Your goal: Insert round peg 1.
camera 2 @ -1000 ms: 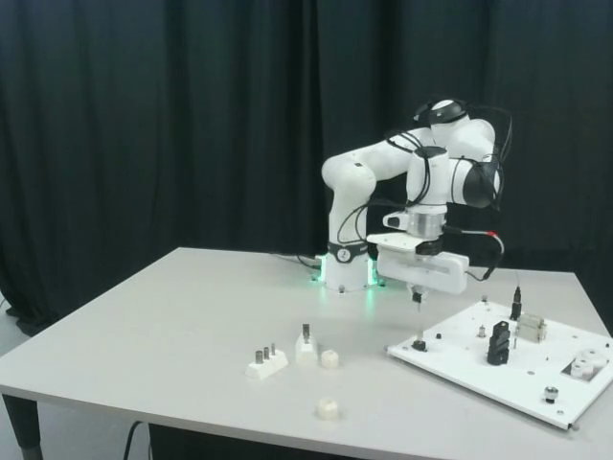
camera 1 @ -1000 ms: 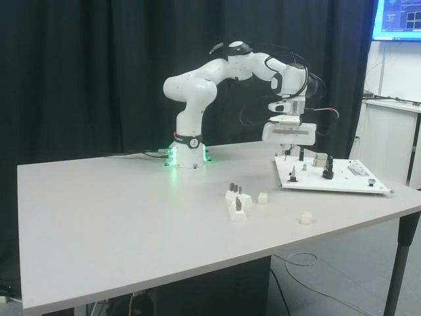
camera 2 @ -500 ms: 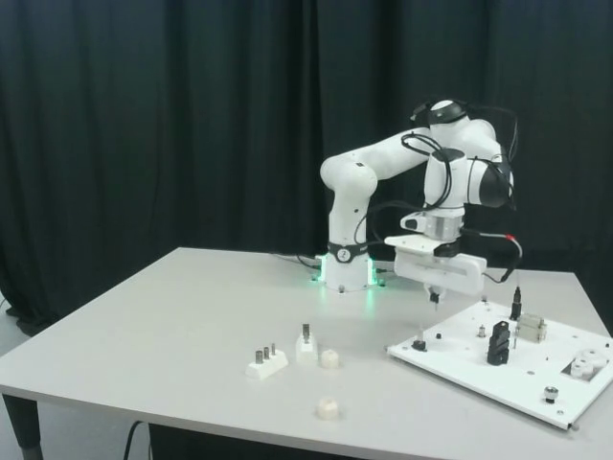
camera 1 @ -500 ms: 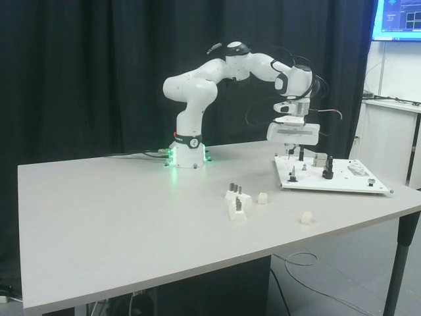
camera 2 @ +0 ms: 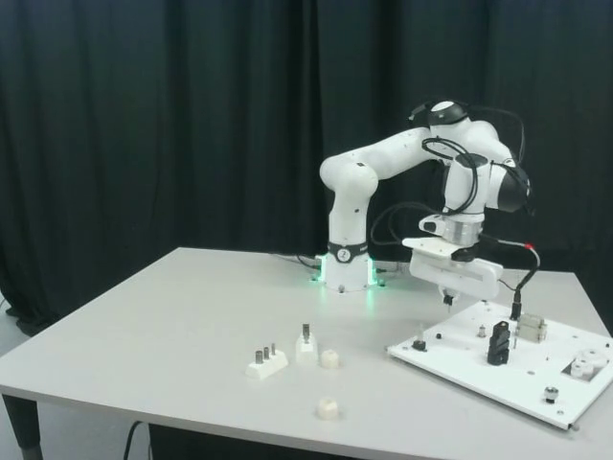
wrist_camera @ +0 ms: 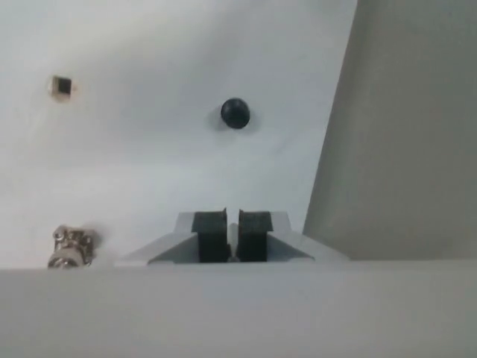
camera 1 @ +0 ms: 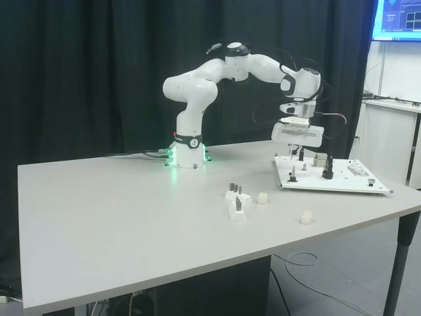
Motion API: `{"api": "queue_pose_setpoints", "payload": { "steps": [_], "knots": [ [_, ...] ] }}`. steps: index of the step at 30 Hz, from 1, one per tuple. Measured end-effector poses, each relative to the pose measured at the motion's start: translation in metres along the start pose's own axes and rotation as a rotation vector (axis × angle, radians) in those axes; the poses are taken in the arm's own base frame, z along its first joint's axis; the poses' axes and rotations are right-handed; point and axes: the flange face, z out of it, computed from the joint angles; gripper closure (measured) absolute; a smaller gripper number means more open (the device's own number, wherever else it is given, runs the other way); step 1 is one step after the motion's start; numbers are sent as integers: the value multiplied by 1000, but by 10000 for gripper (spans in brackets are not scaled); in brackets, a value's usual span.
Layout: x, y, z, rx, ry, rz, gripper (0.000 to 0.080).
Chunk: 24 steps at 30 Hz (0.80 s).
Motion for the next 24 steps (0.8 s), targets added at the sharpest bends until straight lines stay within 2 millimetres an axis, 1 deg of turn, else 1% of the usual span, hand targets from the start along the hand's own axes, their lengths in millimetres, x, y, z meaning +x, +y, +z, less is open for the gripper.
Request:
{"api": "queue_pose_setpoints", "payload": {
  "steps": [14,24],
  "knots": [
    [-33,-3,2,-45,62,35,775],
    [-50,-3,9,-72,113,69,775]
  ]
}}
